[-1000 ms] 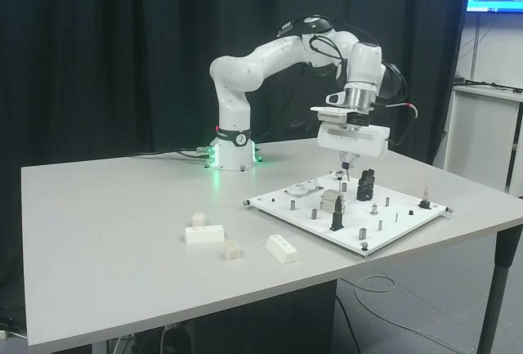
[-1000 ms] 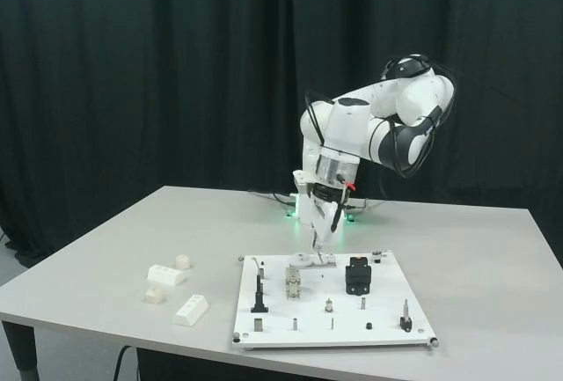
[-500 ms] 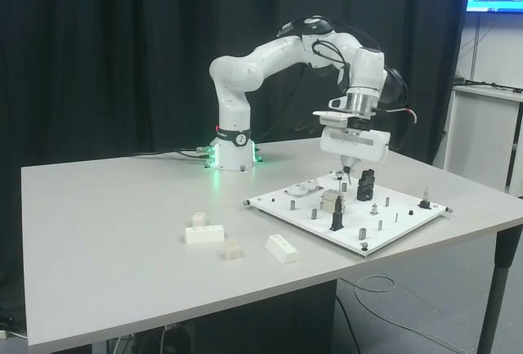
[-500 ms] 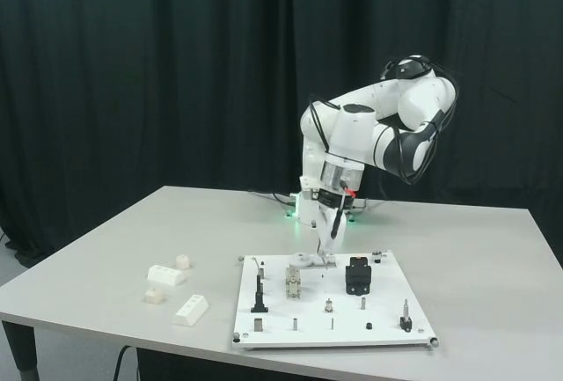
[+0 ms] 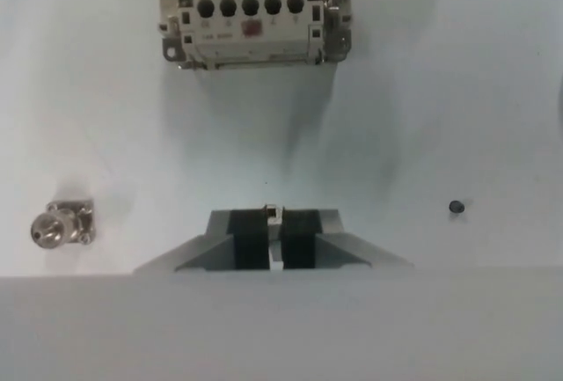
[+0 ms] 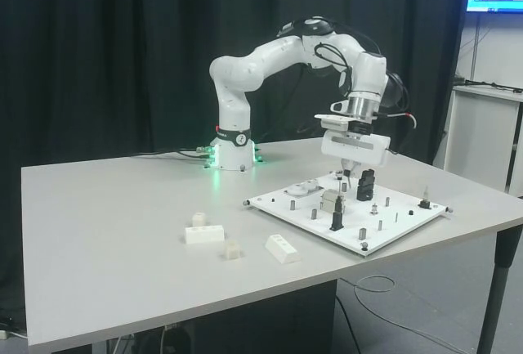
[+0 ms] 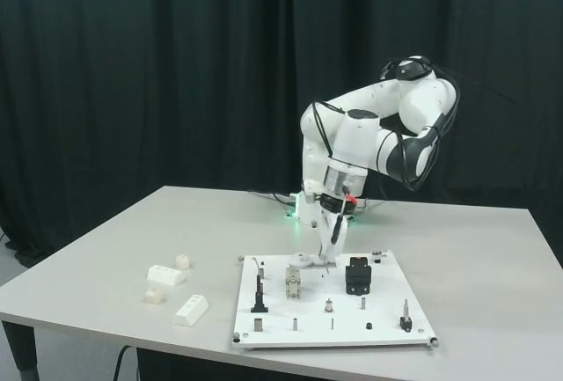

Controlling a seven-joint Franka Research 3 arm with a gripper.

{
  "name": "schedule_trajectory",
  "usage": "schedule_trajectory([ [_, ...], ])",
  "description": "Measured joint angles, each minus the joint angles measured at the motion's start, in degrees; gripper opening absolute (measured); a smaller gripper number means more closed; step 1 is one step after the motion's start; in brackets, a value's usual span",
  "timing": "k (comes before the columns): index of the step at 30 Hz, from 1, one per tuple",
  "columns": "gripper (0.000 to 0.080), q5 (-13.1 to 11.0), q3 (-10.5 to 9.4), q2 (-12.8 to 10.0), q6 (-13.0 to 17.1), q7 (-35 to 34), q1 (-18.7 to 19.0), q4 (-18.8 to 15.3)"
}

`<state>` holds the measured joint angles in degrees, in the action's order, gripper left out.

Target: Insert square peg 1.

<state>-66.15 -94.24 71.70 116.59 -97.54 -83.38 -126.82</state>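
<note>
My gripper (image 5: pixel 274 242) is shut on a small grey square peg (image 5: pixel 274 213), whose tip shows between the two black pads. It hangs just above the white board (image 5: pixel 422 117), between a grey multi-hole connector (image 5: pixel 251 11) and the camera. In the first room view the gripper (image 6: pixel 345 171) points down over the middle of the board (image 6: pixel 409 221), close to its surface. The second room view shows the gripper (image 7: pixel 332 253) above the board's (image 7: pixel 387 321) far half.
On the board stand a metal threaded fitting (image 5: pixel 60 227), a small black stud (image 5: pixel 455 208), a black block (image 6: pixel 365 184) and several small pegs. Three white blocks (image 6: pixel 203 232) lie on the grey table (image 6: pixel 106 207) left of the board.
The wrist and gripper have shifted a little to the right in the first room view and turned slightly, staying low over the board. The peg is still held.
</note>
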Motion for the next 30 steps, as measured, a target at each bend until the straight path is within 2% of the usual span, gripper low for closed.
schedule_trajectory([
  [14, 0.0026, 1.25, -2.29, 0.00, 1.62, -1.77, 0.02, 0.11],
  [30, 0.0026, 1.30, -4.09, 0.00, 3.75, -4.32, -0.03, 0.21],
])
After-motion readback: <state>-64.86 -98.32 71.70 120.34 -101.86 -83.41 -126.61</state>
